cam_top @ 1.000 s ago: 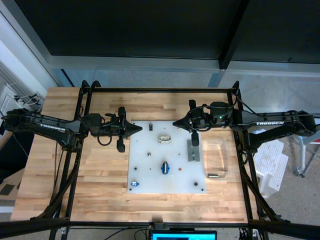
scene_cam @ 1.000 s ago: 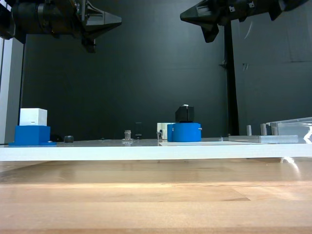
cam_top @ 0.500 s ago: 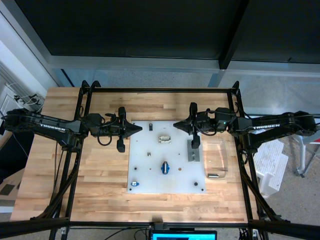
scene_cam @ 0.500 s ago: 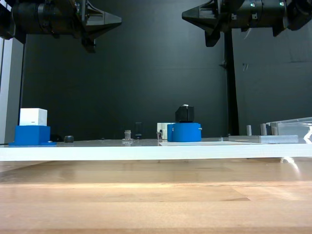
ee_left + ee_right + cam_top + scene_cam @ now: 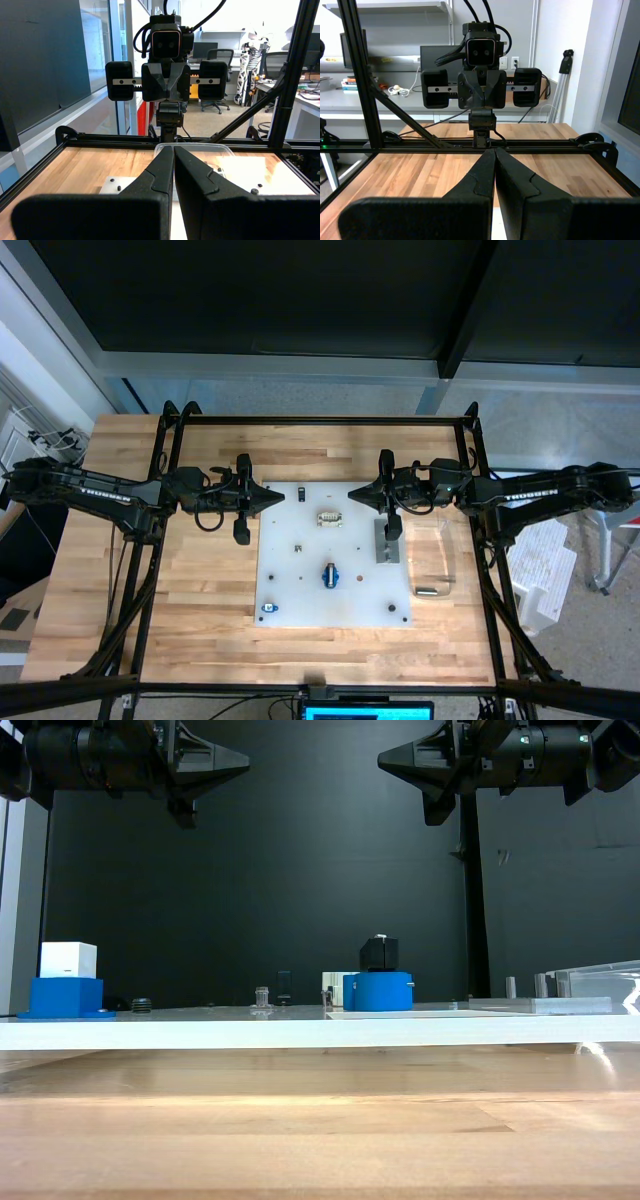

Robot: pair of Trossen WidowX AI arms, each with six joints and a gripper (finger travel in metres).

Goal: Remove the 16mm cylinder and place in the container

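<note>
The 16mm cylinder (image 5: 428, 590) lies on its side inside the container (image 5: 446, 540), a clear tray on the wood just right of the white board (image 5: 300, 585). My right gripper (image 5: 350, 493) hovers high over the board's far edge, shut and holding nothing, well away from the cylinder. In the right wrist view the right gripper (image 5: 495, 151) has its fingers pressed together. My left gripper (image 5: 281, 497) hangs shut over the board's far left corner, tip facing the right one. The left wrist view shows the left gripper (image 5: 173, 149) closed, with the container (image 5: 192, 147) beyond it.
On the board stand a grey rectangular block (image 5: 387, 540), a blue cylindrical part (image 5: 329, 575), a small white connector (image 5: 328, 517) and a blue-and-white piece (image 5: 268, 609). A black frame (image 5: 320, 421) surrounds the wooden table. Both grippers (image 5: 247, 761) (image 5: 380, 762) are far above the parts.
The right arm has levelled out, and its gripper tip has shifted slightly right and down. The left arm has not moved. The cylinder stays in the container.
</note>
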